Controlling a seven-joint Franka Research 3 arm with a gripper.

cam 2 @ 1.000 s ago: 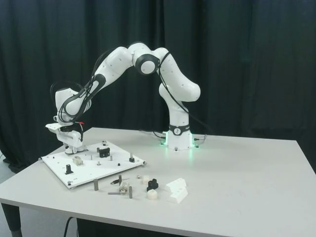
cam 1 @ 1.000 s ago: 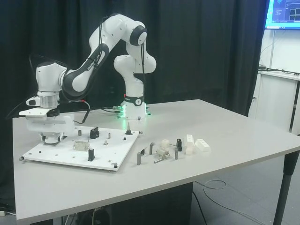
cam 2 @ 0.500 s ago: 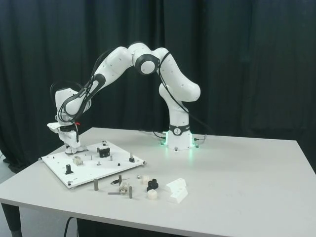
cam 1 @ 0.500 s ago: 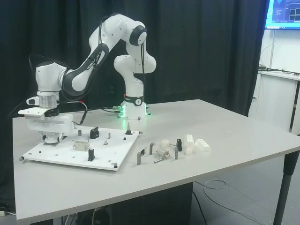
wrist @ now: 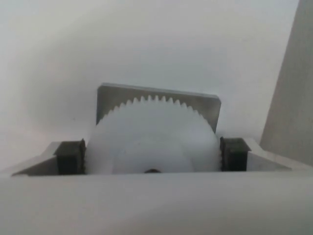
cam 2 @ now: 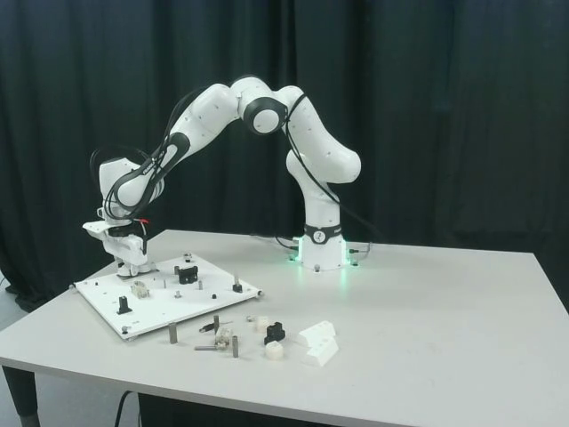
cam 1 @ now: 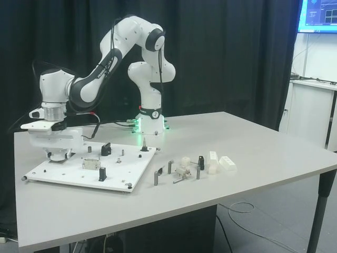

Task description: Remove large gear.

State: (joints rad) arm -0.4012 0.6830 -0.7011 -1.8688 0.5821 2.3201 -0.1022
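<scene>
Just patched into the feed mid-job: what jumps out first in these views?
The white arm arches from its green-lit base down to the far corner of the white board, where its gripper sits low. The wrist view is filled by the large gear, white and toothed, held between the two black finger pads. A cluster of small loose parts lies on the grey table beside the board.

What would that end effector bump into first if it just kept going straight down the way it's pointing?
Little room is left: the end effector is already clamped on the white toothed plastic large gear, so it would probably meet the flat white assembly board beneath, though depth is unclear.
</scene>
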